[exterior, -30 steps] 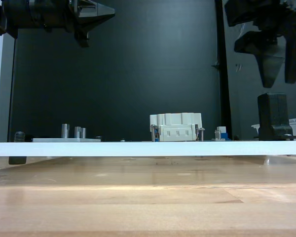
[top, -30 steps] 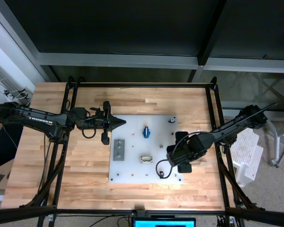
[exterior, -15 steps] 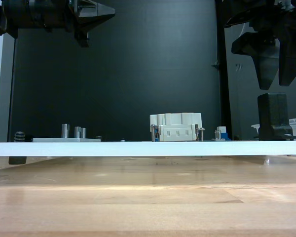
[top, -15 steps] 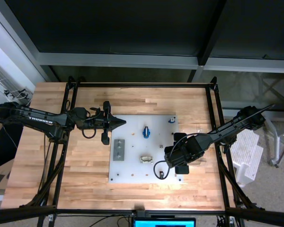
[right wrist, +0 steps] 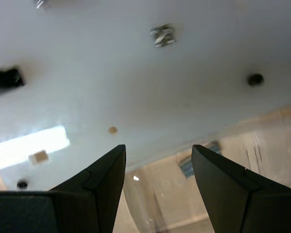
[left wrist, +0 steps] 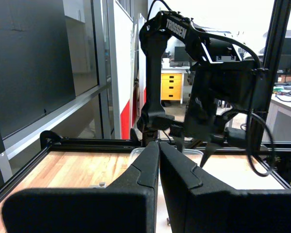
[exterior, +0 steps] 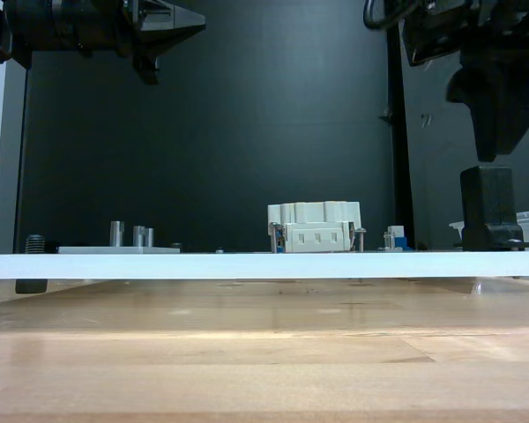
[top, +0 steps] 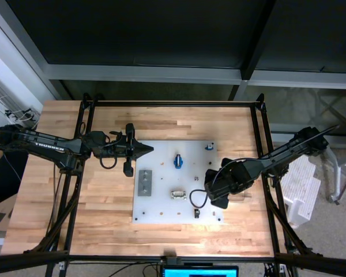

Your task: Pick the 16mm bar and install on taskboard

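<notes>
My right gripper (top: 214, 195) hangs open over the right edge of the white taskboard (top: 161, 208), pointing down. In the right wrist view its fingers (right wrist: 94, 179) have only the board (right wrist: 136, 73) and the table edge between them. High in the low view the right gripper (exterior: 487, 132) hovers above a black block (exterior: 489, 210). My left gripper (top: 143, 149) is shut and empty, level over the board's far left corner, also (left wrist: 159, 144). I cannot tell where the 16mm bar is; neither gripper holds one. Short metal pegs (exterior: 139, 235) stand in a grey plate (top: 144, 182).
On the board are a blue part (top: 178, 161), a white connector (top: 177, 195) and a small black part (top: 196, 214). A clear plastic container (right wrist: 155, 199) lies just off the board's right edge. Black frame rails (top: 79, 173) run along both table sides.
The right gripper has shifted over the board's right side and turned about its wrist; in the low view its fingers now line up. The left arm has not moved.
</notes>
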You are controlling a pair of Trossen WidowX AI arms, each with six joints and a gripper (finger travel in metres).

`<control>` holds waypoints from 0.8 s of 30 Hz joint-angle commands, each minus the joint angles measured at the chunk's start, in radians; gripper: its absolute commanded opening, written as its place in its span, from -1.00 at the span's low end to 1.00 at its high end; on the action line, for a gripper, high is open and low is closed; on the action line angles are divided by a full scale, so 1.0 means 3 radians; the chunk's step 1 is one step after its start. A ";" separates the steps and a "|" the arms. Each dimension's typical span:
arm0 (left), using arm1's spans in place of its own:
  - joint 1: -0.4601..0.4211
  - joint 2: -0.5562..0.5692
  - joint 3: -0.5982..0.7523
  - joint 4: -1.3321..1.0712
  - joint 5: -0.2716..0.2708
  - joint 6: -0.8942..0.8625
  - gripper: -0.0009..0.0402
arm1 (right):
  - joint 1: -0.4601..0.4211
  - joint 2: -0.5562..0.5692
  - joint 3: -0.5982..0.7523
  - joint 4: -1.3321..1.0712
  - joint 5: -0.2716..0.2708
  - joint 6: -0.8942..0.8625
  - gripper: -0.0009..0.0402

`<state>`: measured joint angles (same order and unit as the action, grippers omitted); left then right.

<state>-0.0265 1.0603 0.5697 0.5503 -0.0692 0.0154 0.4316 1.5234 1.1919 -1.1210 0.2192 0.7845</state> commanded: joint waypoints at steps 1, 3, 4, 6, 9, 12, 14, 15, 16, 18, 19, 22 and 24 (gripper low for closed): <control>0.0000 0.0000 0.0000 0.0001 0.0001 0.0001 -0.96 | -0.0001 -0.0070 -0.0047 -0.0066 0.0031 0.0303 -0.01; 0.0001 0.0000 0.0000 0.0001 0.0001 0.0000 -0.96 | -0.0001 -0.0106 -0.0080 -0.0076 0.0029 0.0417 0.01; 0.0000 0.0000 0.0000 0.0001 0.0001 0.0000 -0.96 | -0.0001 -0.0114 -0.0095 -0.0076 0.0029 0.0437 0.01; 0.0000 0.0000 0.0000 0.0000 0.0001 0.0001 -0.96 | -0.0001 -0.0144 -0.0134 -0.0076 0.0022 0.0540 0.03; 0.0000 0.0000 0.0000 0.0000 0.0001 0.0001 -0.96 | -0.0001 -0.0191 -0.0191 -0.0079 0.0019 0.0786 0.04; 0.0001 0.0000 0.0000 0.0001 0.0001 0.0000 -0.96 | -0.0001 -0.0224 -0.0216 -0.0122 0.0009 0.1041 0.06; 0.0000 0.0000 0.0000 0.0000 0.0001 0.0000 -0.96 | -0.0006 -0.0249 -0.0216 -0.0205 -0.0046 0.1239 0.07; 0.0001 0.0000 0.0000 0.0000 0.0001 0.0000 -0.96 | -0.0006 -0.0256 -0.0216 -0.0240 -0.0034 0.1325 0.08; 0.0000 0.0000 0.0000 0.0001 0.0001 0.0000 -0.96 | -0.0006 -0.0270 -0.0216 -0.0270 -0.0029 0.1391 0.09; 0.0001 0.0000 0.0000 0.0001 0.0001 0.0001 -0.96 | -0.0008 -0.0301 -0.0224 -0.0315 -0.0033 0.1507 0.11; 0.0000 0.0000 0.0000 0.0001 0.0001 0.0001 -0.96 | -0.0006 -0.0319 -0.0233 -0.0331 -0.0033 0.1567 0.11; 0.0000 0.0000 0.0000 0.0001 0.0001 0.0001 -0.96 | -0.0008 -0.0361 -0.0267 -0.0348 -0.0033 0.1709 0.13; 0.0000 0.0000 0.0000 0.0001 0.0001 0.0001 -0.96 | -0.0006 -0.0361 -0.0280 -0.0350 -0.0036 0.1751 0.14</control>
<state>-0.0265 1.0603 0.5694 0.5503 -0.0689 0.0154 0.4290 1.4139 1.1099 -1.2266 0.2089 1.3041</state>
